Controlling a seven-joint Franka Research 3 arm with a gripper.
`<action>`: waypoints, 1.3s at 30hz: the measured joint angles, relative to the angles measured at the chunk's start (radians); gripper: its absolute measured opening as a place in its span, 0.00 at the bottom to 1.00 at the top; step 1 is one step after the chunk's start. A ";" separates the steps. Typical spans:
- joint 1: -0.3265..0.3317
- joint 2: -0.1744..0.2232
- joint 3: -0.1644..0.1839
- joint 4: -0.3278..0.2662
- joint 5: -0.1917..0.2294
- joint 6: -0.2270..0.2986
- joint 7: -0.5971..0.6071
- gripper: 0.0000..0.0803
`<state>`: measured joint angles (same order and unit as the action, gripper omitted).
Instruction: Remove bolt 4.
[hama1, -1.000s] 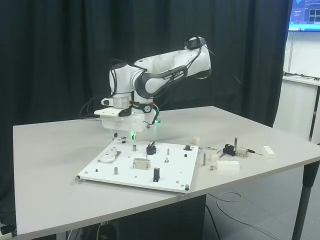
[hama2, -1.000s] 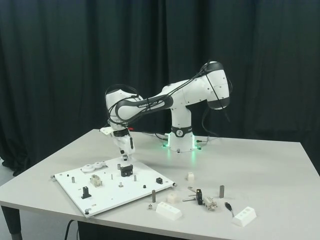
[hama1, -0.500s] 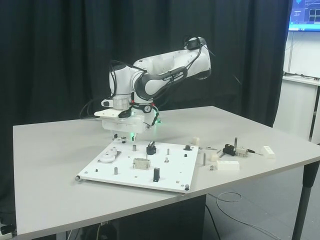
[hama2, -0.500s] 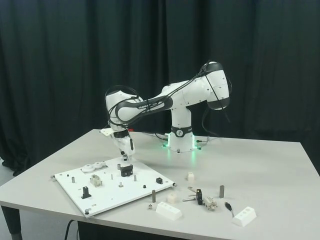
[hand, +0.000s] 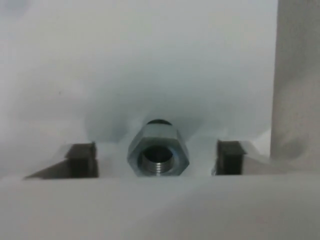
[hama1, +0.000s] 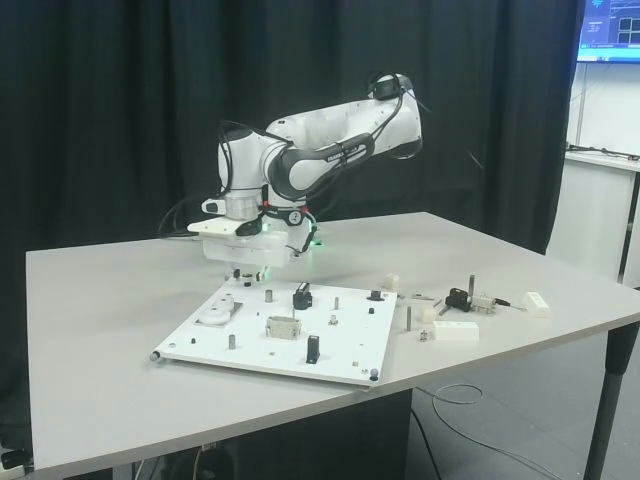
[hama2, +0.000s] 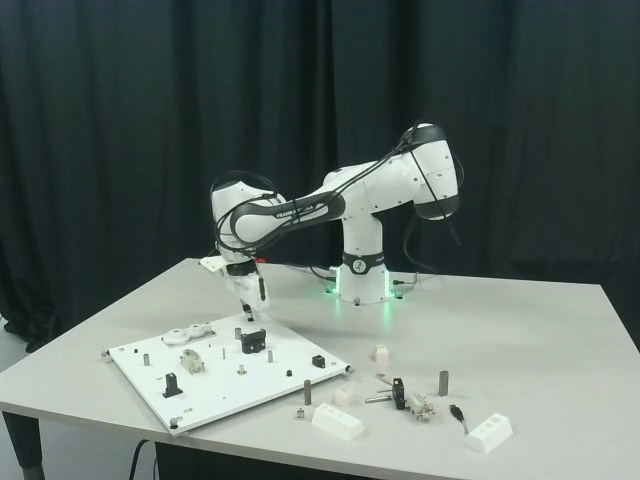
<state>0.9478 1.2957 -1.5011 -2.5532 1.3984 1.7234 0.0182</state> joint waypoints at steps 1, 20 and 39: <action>0.000 0.000 0.000 0.000 0.001 0.001 0.001 0.64; -0.001 0.000 0.001 0.000 0.008 0.006 0.005 0.30; 0.000 0.000 0.001 0.000 0.003 0.009 -0.408 0.30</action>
